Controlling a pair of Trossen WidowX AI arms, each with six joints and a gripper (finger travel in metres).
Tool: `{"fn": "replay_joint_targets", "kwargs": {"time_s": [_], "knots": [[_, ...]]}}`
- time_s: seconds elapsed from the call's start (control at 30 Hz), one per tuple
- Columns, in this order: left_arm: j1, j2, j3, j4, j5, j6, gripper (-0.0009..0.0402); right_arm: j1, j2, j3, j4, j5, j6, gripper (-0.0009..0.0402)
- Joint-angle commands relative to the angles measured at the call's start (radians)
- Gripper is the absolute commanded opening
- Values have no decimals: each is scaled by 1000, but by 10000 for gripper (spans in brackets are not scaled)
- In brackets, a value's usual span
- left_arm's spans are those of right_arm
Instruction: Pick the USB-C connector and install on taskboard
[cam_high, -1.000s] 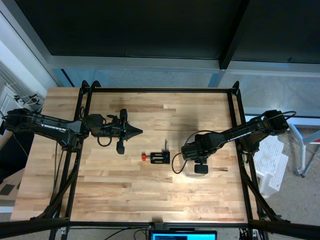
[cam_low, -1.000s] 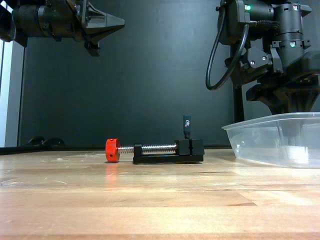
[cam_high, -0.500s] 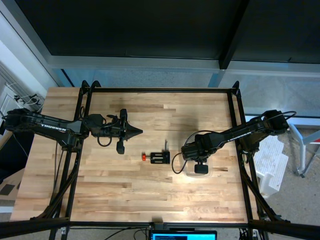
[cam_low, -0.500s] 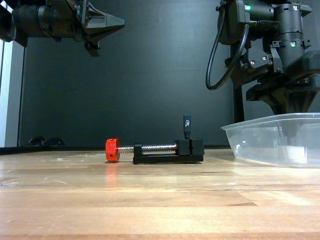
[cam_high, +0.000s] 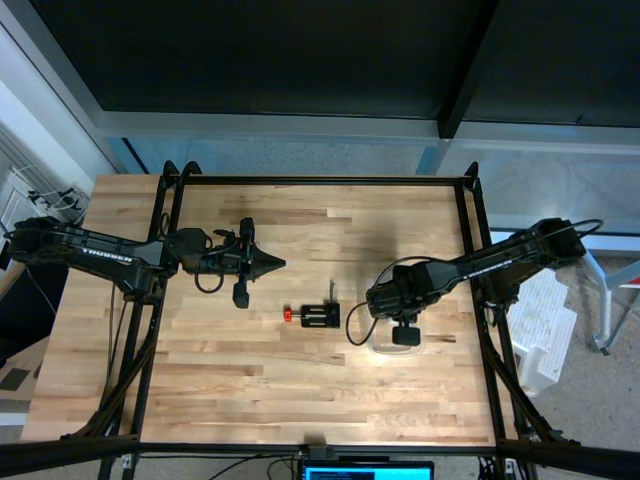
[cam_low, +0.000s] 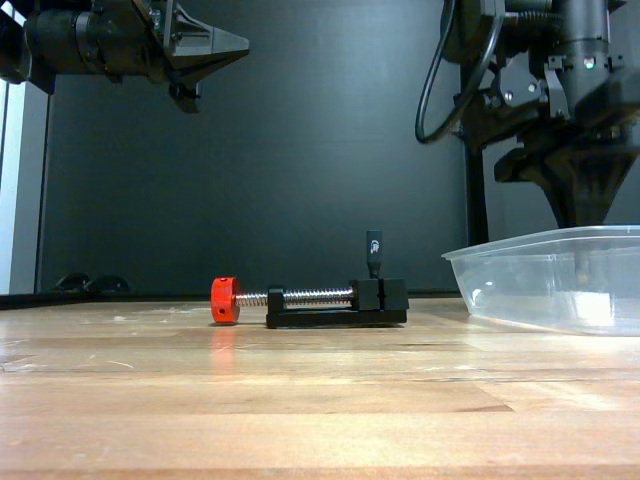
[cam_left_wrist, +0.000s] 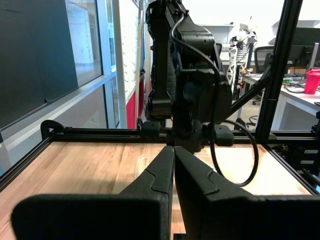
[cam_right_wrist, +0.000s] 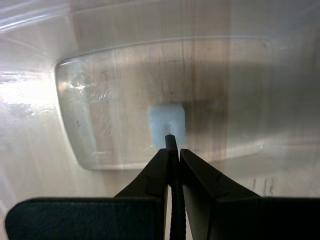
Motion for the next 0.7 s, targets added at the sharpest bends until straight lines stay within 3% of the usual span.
{"fn": "replay_joint_targets", "kwargs": {"time_s": [0.03,0.43,0.7], "knots": [[0,0,0,0,0,0,0,-1,-14,34,-40,0,0,0],[0,0,0,0,0,0,0,-9,-16,241,-271,-2,0,0],[0,0,0,0,0,0,0,-13,-20,288,-323,0,-39,0]]}}
